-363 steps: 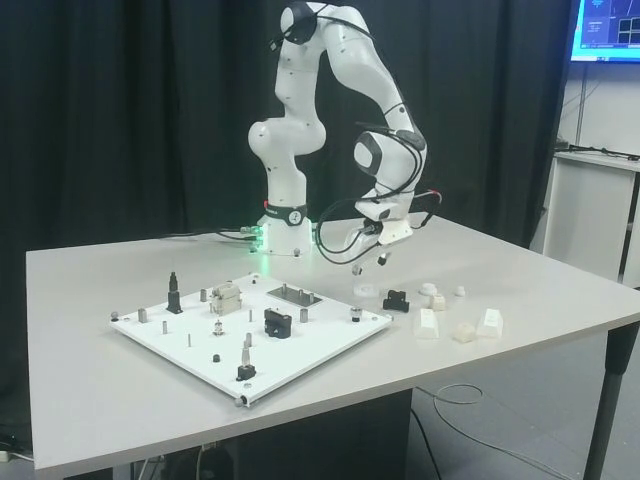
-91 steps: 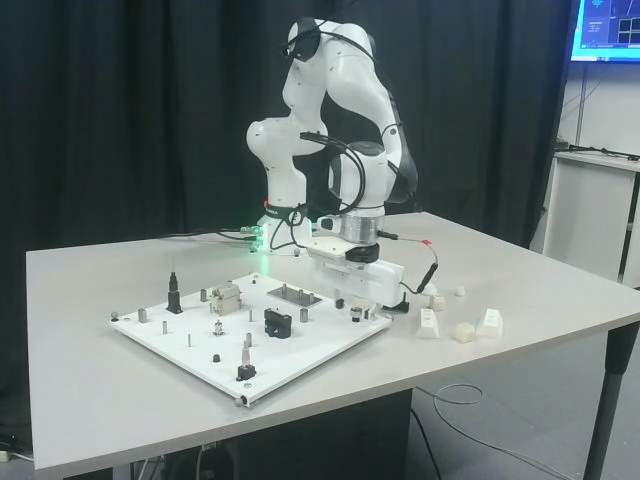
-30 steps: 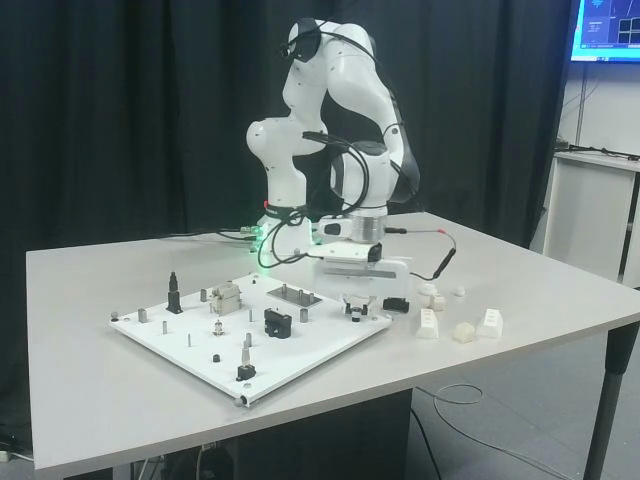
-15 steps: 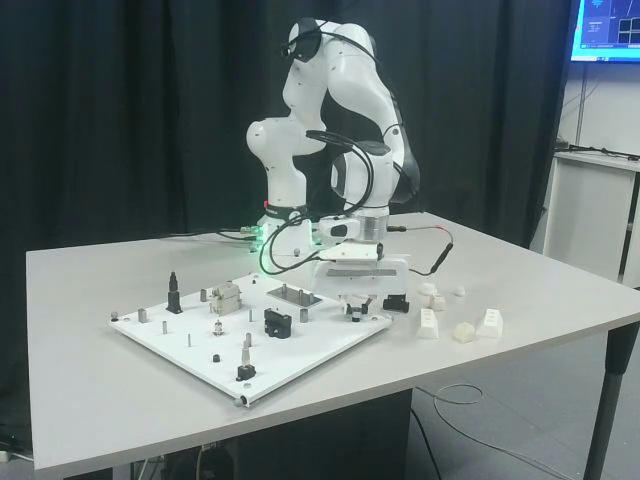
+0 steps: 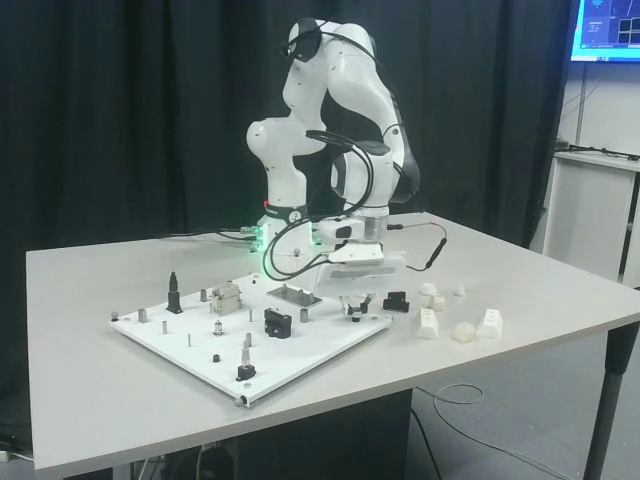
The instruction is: Remove bolt 4.
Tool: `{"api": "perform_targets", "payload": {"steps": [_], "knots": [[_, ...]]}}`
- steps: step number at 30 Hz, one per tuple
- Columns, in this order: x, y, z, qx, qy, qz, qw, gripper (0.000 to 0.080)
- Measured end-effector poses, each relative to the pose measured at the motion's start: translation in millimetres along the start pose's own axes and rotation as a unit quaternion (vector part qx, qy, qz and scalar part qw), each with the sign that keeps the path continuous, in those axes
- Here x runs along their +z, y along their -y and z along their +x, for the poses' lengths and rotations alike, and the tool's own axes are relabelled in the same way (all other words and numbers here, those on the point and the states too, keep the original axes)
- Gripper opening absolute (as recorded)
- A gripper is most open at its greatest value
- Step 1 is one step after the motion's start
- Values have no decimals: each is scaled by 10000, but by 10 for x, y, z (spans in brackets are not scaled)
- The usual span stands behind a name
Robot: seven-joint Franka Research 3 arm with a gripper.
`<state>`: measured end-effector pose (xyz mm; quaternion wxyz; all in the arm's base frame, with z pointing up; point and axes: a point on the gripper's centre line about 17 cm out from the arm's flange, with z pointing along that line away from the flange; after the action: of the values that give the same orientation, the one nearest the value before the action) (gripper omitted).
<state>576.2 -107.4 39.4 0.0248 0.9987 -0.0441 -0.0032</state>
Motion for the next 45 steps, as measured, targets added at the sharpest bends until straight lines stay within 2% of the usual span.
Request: {"api": "perform_targets", "payload": {"steps": [10,21,45], "knots": [[0,-3,0,-611,0,0,9981,251],[0,-4,0,-1241,-1,-1,9923,251],[-1,-11,5,-2309,-11,-5,9730,251]]}}
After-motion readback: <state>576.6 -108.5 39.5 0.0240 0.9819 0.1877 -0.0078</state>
